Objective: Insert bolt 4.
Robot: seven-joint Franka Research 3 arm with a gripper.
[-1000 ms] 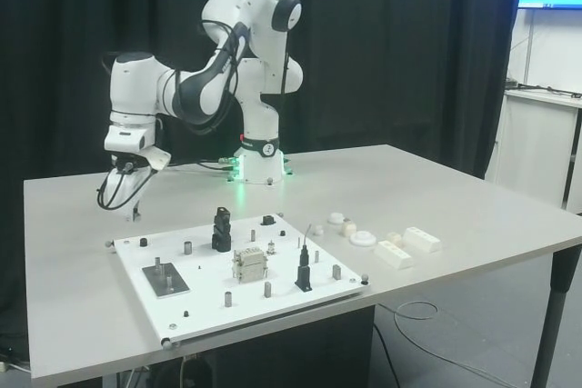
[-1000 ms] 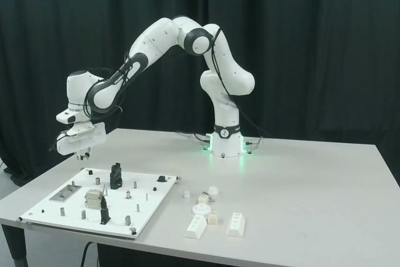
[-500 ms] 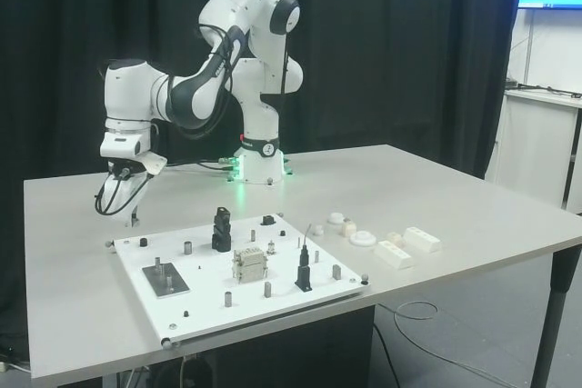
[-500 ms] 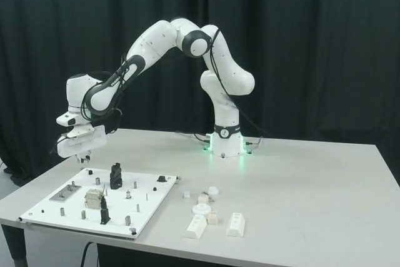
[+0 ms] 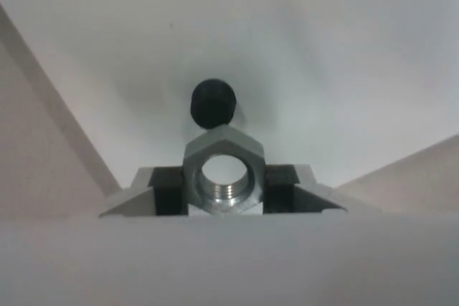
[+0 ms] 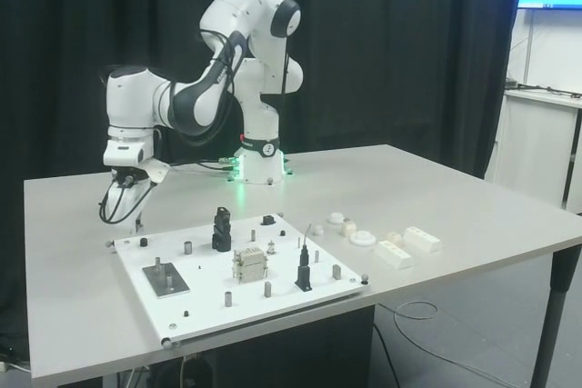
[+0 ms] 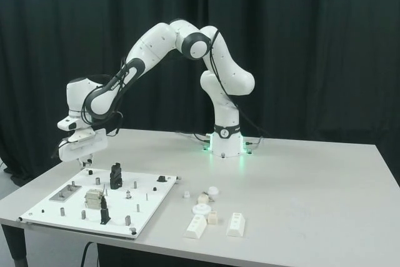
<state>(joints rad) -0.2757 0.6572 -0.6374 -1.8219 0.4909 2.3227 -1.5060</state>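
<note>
The gripper [image 6: 138, 221] hangs over the far corner of the white board [image 6: 209, 293], its fingers [image 5: 166, 191] clamped on a grey bolt [image 5: 223, 175] whose hexagonal threaded end faces the wrist camera. Just beyond the bolt in the wrist view sits one black round knob [image 5: 213, 104], the same knob [image 6: 144, 242] that stands near the board's corner in the first room view. Two board edges meet close to the gripper, and bare grey table [image 6: 64, 224] lies on the outer side of both; the arm [image 7: 144, 54] reaches in from its base [image 7: 226, 144] across open tabletop. On the board stand two taller black fixtures [image 6: 220, 228] and [image 6: 303, 272], one grey plate [image 6: 165, 279] and one grey connector block [image 6: 247, 263], with several short pegs between them. Well apart, beside the board, lie two white blocks [image 6: 406, 246] and a few small white round parts [image 6: 349, 225].
</note>
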